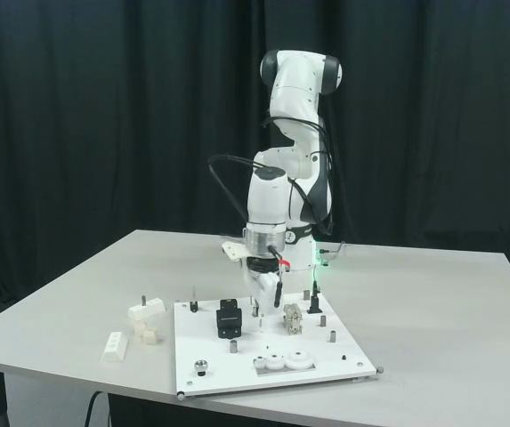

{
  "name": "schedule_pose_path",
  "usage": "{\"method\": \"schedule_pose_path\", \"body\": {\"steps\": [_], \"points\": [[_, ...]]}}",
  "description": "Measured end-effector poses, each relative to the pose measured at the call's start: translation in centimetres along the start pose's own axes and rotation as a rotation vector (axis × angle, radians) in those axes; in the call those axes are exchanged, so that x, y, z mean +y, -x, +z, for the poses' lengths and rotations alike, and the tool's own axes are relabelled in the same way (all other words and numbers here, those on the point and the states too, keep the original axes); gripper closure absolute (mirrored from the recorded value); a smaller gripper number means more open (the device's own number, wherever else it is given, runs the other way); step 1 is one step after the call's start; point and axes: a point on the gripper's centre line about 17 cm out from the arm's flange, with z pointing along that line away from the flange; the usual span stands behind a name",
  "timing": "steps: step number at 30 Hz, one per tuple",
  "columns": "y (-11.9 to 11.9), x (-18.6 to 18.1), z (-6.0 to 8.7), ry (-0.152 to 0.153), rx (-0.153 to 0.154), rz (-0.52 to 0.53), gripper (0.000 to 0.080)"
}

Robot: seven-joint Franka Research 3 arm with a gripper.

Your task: Insert square peg 1.

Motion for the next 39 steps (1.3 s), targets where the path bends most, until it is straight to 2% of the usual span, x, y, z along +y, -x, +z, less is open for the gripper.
{"method": "schedule_pose_path", "body": {"steps": [19,39], "points": [[0.4,0.0,0.6,-0.004,-0.021,0.005,0.0769],[0.2,-0.3,1.1,-0.013,-0.013,-0.004,0.0769]]}}
